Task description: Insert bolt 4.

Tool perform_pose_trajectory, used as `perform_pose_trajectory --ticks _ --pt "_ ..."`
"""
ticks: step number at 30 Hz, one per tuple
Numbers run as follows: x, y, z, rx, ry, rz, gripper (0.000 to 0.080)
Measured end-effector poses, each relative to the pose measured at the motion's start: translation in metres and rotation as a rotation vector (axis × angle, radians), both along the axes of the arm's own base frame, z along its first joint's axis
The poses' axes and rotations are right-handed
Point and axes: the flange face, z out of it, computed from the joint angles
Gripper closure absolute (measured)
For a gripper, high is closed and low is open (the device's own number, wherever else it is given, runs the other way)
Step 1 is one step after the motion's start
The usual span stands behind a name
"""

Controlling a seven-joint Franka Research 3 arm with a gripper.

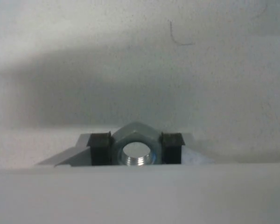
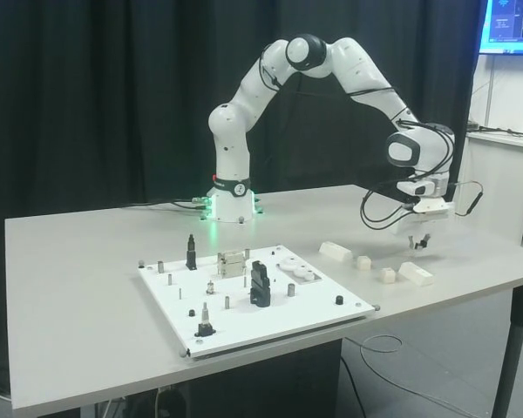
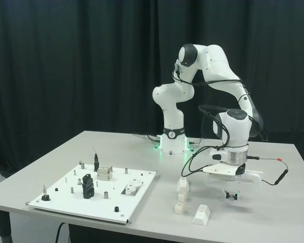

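Over counter (image 3: 273, 167), well apart from white board (image 3: 137, 200), pincer (image 1: 136, 149) hangs clenched on hex nut (image 1: 136, 151) w/ threaded bore; white blocks (image 3: 201, 214) lie nearby. Bolt 4: can't tell which.

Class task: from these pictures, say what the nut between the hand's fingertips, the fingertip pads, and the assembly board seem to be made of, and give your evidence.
Nut: probably metal, grey with a dull shine; bright thread ridges show inside its bore.
Fingertip pads: black and matt, perhaps rubber or plastic; the look leaves it open.
Assembly board: white, flat and smooth with a thin edge, likely plastic or painted sheet.
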Motion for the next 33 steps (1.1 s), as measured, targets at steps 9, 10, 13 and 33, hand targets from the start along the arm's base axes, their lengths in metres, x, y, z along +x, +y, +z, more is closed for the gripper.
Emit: perform_pose_trajectory --ticks 9,10,13,33 --pt "0.0026 -0.0023 0.0044 -0.002 0.002 -0.004 0.0578" --pt "0.0028 -0.0025 0.0044 -0.002 0.002 -0.005 0.0578" --pt "0.0030 -0.0028 0.0045 -0.002 0.001 -0.005 0.0578" --pt "0.0041 -0.0038 0.0052 -0.002 -0.001 -0.011 0.0578"
